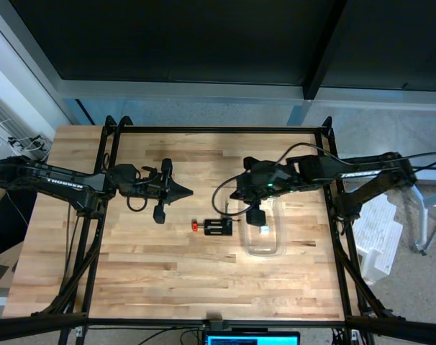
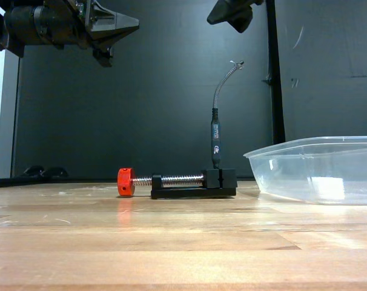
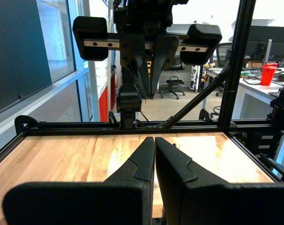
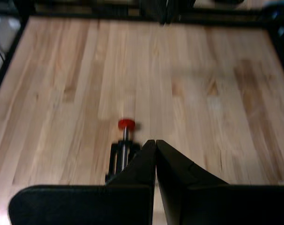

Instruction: Pick the USB-C connector and install on taskboard

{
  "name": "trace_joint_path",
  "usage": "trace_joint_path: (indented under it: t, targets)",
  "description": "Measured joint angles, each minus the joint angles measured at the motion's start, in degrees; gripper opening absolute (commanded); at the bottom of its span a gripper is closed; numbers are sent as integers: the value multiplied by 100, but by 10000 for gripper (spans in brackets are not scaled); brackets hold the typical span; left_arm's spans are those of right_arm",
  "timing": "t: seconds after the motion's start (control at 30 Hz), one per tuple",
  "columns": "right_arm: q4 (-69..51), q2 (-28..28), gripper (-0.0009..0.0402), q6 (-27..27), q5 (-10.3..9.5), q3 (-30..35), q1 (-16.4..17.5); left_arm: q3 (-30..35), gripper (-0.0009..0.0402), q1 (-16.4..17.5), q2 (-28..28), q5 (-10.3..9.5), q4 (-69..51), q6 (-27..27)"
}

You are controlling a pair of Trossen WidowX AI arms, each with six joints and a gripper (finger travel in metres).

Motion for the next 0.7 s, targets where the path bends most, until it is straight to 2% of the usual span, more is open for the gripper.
trace_joint_path:
  t: [0.33, 0.7]
  targets:
    - [2673, -1294, -1, 0, -11, -1971, -72, -2, 0, 0, -2, 0, 0, 2]
    - [5014, -1956, 0, -127, 0, -3602, -125, -2, 0, 0, 0, 2, 0, 0]
